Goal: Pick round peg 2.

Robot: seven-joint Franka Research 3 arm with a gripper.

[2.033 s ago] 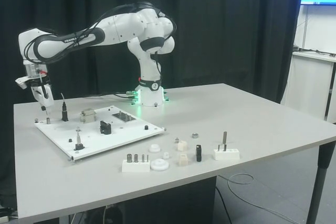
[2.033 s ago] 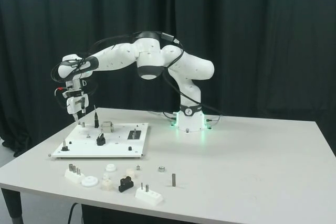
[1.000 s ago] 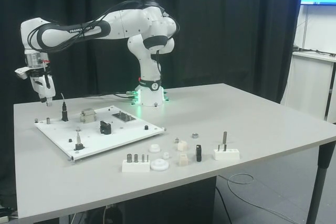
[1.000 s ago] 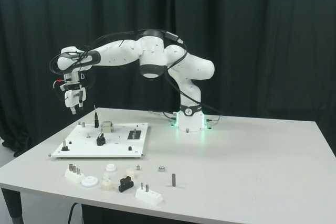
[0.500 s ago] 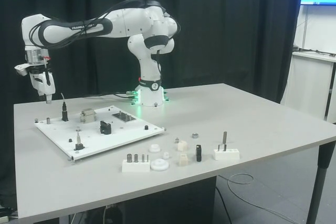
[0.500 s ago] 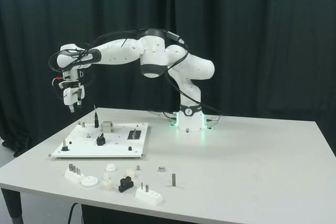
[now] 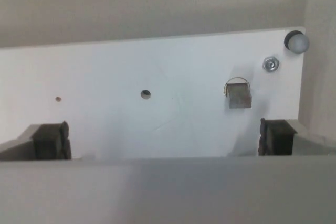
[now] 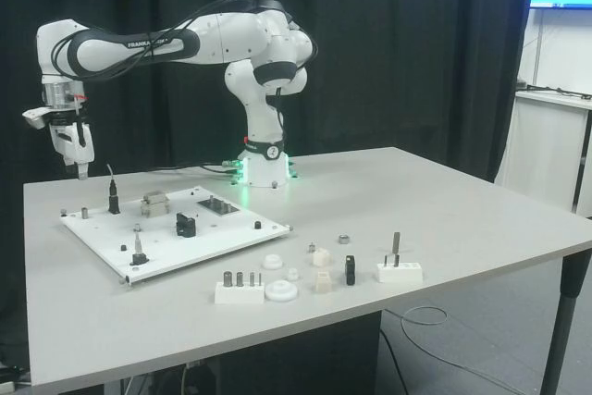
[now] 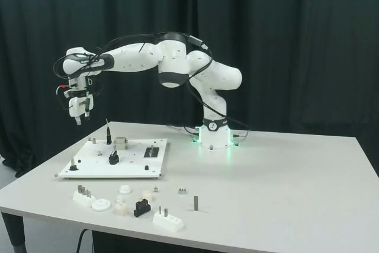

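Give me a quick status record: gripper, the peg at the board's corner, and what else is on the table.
gripper: open, holding nothing, hanging well above the board's corner
grey peg: upright in the white board, untouched; probably round peg 2
alignment: in the wrist view the peg sits off centre, nearer one finger pad
other parts: white holder with three pegs and small loose pieces on the grey table, in front of the board
task state: peg not yet grasped
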